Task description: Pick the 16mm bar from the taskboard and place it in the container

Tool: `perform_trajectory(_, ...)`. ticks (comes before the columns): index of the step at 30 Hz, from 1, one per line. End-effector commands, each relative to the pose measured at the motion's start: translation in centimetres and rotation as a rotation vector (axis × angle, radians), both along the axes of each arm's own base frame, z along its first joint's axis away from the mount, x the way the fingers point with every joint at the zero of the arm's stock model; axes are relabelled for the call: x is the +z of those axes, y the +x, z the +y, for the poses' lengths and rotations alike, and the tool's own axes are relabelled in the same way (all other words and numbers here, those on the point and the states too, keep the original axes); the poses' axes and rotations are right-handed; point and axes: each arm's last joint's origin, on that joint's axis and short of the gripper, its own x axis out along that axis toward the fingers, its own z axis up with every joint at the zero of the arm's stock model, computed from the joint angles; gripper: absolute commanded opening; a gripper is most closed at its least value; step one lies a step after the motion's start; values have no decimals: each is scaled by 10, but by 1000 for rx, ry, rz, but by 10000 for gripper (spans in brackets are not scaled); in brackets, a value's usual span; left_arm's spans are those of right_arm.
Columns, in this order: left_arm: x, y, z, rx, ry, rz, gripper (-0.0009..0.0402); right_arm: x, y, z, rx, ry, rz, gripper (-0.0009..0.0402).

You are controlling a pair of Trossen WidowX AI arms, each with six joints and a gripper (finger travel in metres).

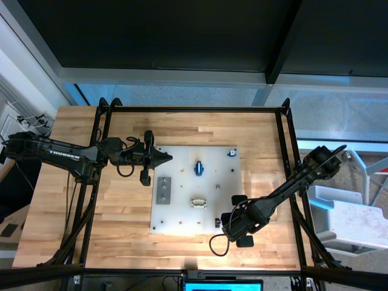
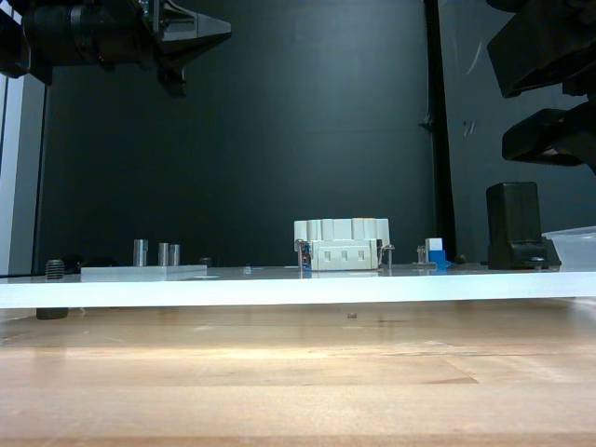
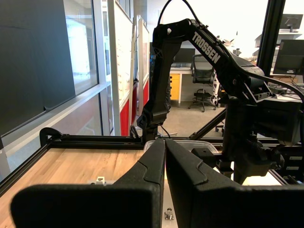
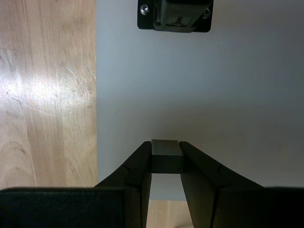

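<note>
The 16mm bar [image 4: 166,154], a small dark-grey stub, is clamped between the fingers of my right gripper [image 4: 166,164], held just above the taskboard [image 4: 213,85] near its corner. In the high view my right gripper [image 1: 232,225] hangs over the near right corner of the white taskboard [image 1: 218,163]. The clear container [image 1: 262,187] lies on the wood just right of the board. My left gripper [image 1: 162,157] is shut and empty, raised over the board's far left corner.
On the board stand a grey block [image 1: 163,189], a blue part [image 1: 199,168], a silver connector [image 1: 199,204] and a black fixture [image 4: 174,15] just ahead of the right gripper. A black frame [image 1: 194,110] borders the table.
</note>
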Motion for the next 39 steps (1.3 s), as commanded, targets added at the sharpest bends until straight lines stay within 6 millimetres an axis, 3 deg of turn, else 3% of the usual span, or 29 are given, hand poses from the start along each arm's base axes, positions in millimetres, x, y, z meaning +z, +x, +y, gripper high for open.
perform_trajectory(1, 0, 0, 0, 0, 0, -1, 0, 1, 0, 0, 2, 3, -4, 23)
perform_trajectory(18, 0, 0, 0, 0, 0, -1, 0, 24, -6, -5, 5, 25, -36, 19)
perform_trajectory(39, 0, 0, 0, 0, 0, 0, 0, 79, -20, -17, 0, 66, -96, 18)
